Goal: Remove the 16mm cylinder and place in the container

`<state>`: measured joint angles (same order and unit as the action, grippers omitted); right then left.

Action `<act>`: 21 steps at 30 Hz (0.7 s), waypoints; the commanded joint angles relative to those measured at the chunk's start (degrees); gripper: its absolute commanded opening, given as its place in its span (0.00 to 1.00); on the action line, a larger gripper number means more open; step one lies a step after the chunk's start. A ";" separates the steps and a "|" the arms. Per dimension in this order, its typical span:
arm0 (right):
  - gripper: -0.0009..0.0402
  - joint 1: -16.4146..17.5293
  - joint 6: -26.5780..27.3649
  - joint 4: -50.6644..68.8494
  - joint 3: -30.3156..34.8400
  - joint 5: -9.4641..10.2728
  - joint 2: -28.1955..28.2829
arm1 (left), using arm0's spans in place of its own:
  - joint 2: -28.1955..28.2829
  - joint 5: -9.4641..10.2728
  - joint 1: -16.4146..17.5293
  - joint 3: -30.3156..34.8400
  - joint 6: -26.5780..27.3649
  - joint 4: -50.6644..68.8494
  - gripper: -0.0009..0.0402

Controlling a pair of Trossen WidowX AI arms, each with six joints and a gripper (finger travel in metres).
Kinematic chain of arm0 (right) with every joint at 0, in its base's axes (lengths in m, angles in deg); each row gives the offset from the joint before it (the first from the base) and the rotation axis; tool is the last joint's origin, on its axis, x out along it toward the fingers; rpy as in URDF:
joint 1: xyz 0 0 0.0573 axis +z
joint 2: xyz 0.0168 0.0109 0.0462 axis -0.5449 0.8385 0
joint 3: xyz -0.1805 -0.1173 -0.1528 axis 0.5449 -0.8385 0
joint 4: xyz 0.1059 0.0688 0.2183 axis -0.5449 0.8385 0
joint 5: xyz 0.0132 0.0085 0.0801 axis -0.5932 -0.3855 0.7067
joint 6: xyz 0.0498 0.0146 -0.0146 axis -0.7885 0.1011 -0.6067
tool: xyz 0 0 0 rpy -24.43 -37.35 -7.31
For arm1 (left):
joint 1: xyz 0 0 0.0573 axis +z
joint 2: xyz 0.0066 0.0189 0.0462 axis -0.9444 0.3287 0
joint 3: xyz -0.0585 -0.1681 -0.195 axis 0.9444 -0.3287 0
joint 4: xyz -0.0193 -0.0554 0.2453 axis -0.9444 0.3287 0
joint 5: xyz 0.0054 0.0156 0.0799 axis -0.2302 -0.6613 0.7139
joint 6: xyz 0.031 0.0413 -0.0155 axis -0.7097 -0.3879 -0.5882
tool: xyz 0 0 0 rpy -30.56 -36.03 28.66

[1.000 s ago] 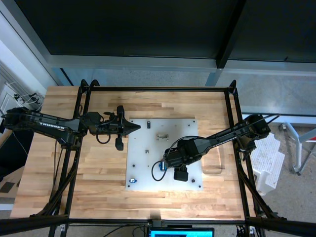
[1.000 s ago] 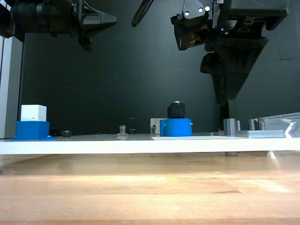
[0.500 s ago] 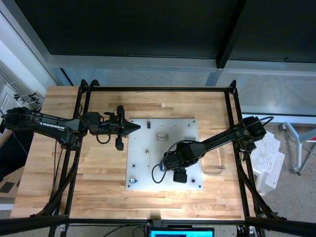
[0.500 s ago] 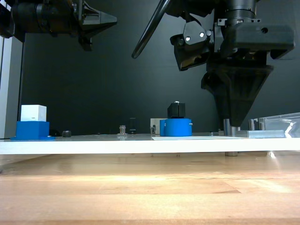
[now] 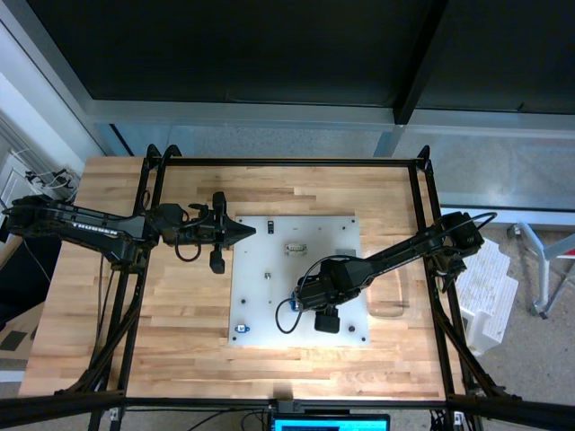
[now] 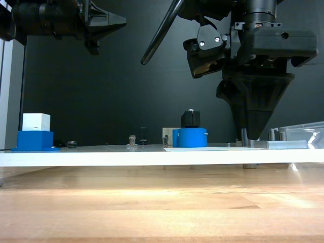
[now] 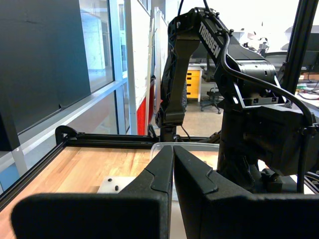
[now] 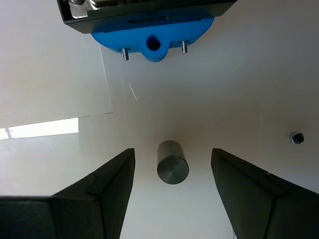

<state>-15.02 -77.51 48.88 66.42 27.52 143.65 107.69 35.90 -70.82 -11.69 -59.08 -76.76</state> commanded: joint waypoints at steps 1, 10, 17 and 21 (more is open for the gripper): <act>0.46 0.00 -0.09 0.00 0.00 0.00 -0.02 | 0.00 -0.02 0.02 0.00 -0.02 -0.02 0.02; 0.26 0.00 -0.04 -0.02 0.00 -0.02 -0.02 | 0.00 -0.02 0.00 0.00 -0.02 0.00 0.02; 0.14 0.00 -0.04 -0.02 0.00 -0.02 -0.02 | 0.00 -0.02 0.02 0.00 -0.02 0.00 0.02; 0.09 0.00 -0.04 0.00 0.00 0.00 -0.02 | 0.00 -0.02 0.02 0.00 -0.02 -0.02 0.02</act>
<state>-15.02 -77.53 48.84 66.40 27.56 143.65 107.69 35.90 -70.82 -11.69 -59.10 -76.76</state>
